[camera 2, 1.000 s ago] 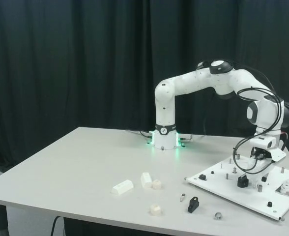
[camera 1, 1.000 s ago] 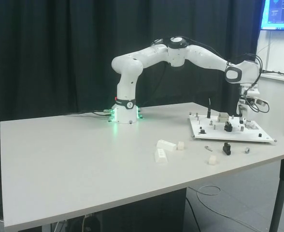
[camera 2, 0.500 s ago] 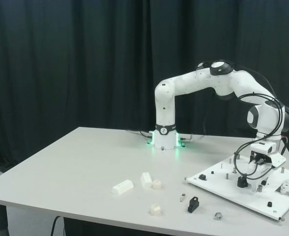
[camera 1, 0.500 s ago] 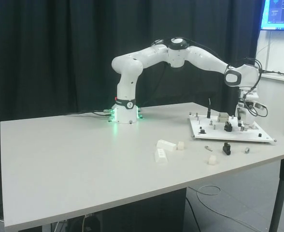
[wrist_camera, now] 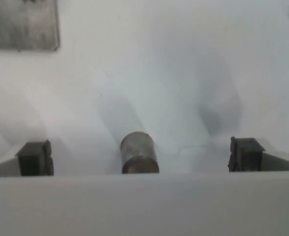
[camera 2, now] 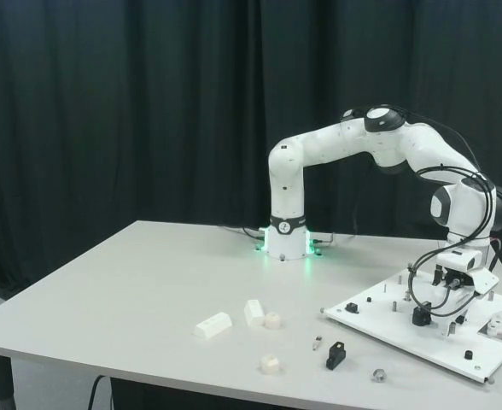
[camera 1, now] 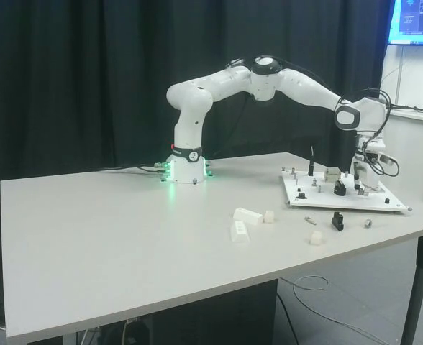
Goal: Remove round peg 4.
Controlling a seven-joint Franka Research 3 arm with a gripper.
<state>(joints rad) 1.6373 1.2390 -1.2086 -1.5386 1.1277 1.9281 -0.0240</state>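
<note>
Wrist view: gripper (wrist_camera: 139,156) is sitting low over the white board (wrist_camera: 149,73), fingers spread wide, black fingertips (wrist_camera: 35,158) standing well apart on either side of round peg 4 (wrist_camera: 139,152).
Peg: grey metal cylinder standing upright on the board, roughly centred between the tips, neither tip touching it.
Grip state: spread, pinching nothing.
Other in wrist view: a grey plate (wrist_camera: 21,24) is lying flat on the board, well apart from the peg.
First room view: white arm (camera 1: 269,79) is reaching from its base, green lights glowing there, out to the board (camera 1: 344,198) at 3 o'clock of the base; gripper (camera 1: 362,185) is hanging down at the board's far side.
Table: grey table (camera 1: 111,230) is carrying the board near its right edge.
Loose parts: white blocks (camera 1: 246,214) are lying at about 9 o'clock of the board; a black piece (camera 1: 336,221) and a small white block (camera 1: 316,237) are lying just in front of the board.
Second room view: gripper (camera 2: 450,307) is down among the board's (camera 2: 379,327) fixtures, a black part (camera 2: 421,317) sitting just beside it at 9 o'clock; the peg is too small to pick out here.
Backdrop: black curtain (camera 2: 148,111) is hanging behind the table.
</note>
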